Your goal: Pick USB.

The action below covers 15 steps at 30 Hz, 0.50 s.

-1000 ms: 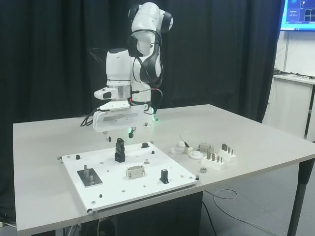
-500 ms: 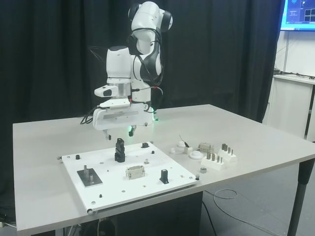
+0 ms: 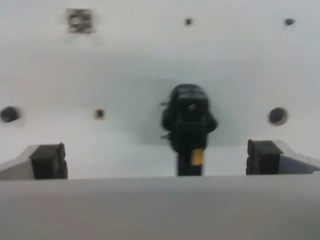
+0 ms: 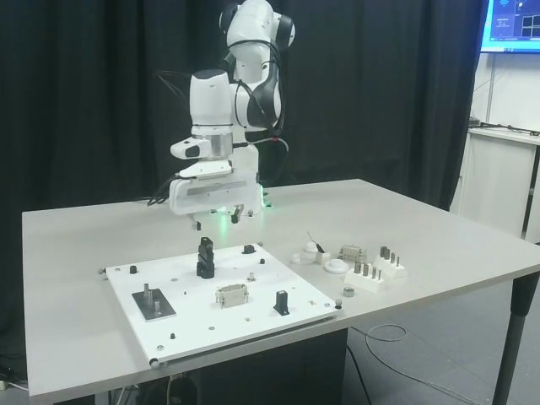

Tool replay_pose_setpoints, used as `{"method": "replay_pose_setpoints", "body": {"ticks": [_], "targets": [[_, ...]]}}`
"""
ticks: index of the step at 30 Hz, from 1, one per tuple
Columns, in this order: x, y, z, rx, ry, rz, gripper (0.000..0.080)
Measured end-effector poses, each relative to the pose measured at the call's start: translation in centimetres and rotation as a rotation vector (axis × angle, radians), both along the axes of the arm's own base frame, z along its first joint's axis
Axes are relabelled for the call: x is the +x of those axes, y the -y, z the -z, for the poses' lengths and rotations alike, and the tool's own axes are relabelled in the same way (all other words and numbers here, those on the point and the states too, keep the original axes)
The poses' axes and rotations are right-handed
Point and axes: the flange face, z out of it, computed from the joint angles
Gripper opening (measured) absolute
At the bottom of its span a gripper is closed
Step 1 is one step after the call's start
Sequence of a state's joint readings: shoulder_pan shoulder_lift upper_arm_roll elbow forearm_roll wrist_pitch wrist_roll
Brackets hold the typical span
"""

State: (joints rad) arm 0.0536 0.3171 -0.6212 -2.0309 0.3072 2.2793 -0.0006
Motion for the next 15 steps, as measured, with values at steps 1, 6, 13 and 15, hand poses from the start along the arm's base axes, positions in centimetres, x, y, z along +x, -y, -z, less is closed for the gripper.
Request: {"method": "replay_pose_setpoints", "body": {"ticks": [1,6,13,15], "targets": [[0.0,-0.3,-0.2,0.006,-0.006,0.001,0.08],[0.2,-2.0,-0.9,0.038,-0.038,0.012,0.08],[0.4,-4.8,-1.6,0.067,-0.087,0.027,0.08],[0.4,-5.7,-1.7,0.072,-0.1,0.028,0.08]]}}
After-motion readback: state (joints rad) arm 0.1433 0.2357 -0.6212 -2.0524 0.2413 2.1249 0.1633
